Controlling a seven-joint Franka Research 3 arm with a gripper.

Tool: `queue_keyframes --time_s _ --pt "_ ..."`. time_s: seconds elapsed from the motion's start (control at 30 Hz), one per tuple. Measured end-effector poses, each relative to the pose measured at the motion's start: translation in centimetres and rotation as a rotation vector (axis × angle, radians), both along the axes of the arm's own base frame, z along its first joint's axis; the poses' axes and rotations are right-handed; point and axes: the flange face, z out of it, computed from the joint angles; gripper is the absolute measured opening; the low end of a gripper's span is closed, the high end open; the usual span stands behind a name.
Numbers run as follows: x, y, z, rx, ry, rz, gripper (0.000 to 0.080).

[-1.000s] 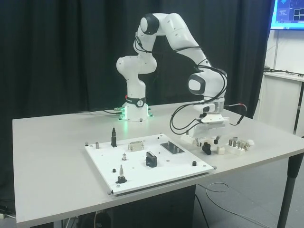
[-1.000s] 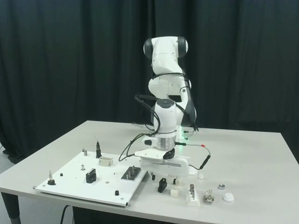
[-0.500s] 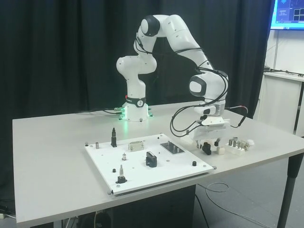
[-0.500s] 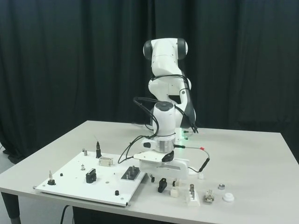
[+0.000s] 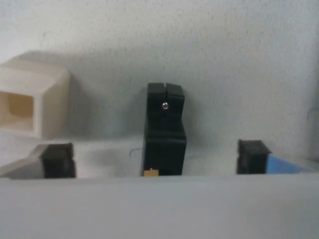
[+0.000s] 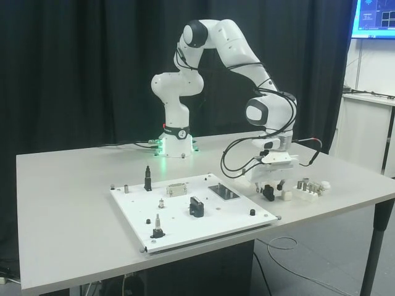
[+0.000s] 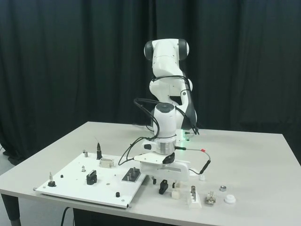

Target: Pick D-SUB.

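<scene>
Grey table [image 6: 74, 185] (black curtain [image 6: 74, 68] behind) bears white board [image 6: 185, 213].

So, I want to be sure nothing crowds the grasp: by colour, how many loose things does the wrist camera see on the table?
black part: 1
white hollow block: 1
Total: 2
The fingers flank the black part without touching it.

Black curtains [image 7: 70, 61] — grey table [image 6: 68, 197].
</scene>
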Motion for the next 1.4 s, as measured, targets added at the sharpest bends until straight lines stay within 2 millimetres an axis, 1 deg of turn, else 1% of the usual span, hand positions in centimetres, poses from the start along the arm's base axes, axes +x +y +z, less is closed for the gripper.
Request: queue_keyframes --time_s 0.2,0.23,0.57,0.6,0.87,1.03,1.4 --pt "0.0 0.0 0.0 0.000 0.001 0.016 0.0800" --pt "0.0 0.0 0.0 0.000 0.001 0.017 0.0512" --pt "-0.1 0.0 -0.1 -0.002 0.014 0.021 0.0512" --pt "-0.1 0.0 -0.1 -0.002 0.016 0.022 0.0151" --pt "0.0 -0.1 -0.1 -0.002 0.017 0.031 0.0155" --pt "0.3 0.0 0.4 -0.005 0.022 0.030 0.0155" --pt "1.1 0.5 3.0 -0.019 0.061 0.033 0.0155"
